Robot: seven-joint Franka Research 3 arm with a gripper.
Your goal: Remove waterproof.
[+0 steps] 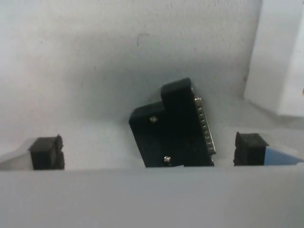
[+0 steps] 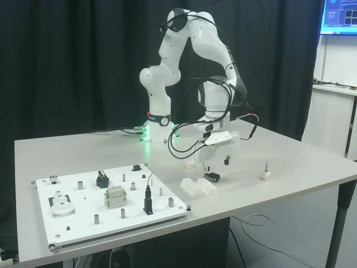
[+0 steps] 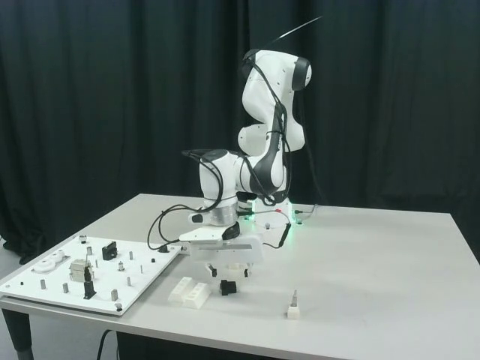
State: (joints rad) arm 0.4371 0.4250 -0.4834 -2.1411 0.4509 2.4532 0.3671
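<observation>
A black plug-like connector (image 1: 175, 128) with a row of metal pins along one side lies flat on the grey table (image 2: 290, 162). My gripper (image 1: 148, 151) hangs just above it, open, with one black fingertip (image 1: 46, 153) on either side of the connector and apart from it. From the first room view the connector (image 2: 212, 177) rests on the table under the gripper (image 2: 216, 163). The second room view shows the same connector (image 3: 227, 286) beneath the gripper (image 3: 229, 271). Nothing is held.
Two white blocks (image 2: 198, 186) lie beside the connector, toward the white board (image 2: 83, 223). The board carries several small fittings, among them an upright black plug (image 2: 148, 204). A small white stand with a pin (image 2: 266, 174) is farther off.
</observation>
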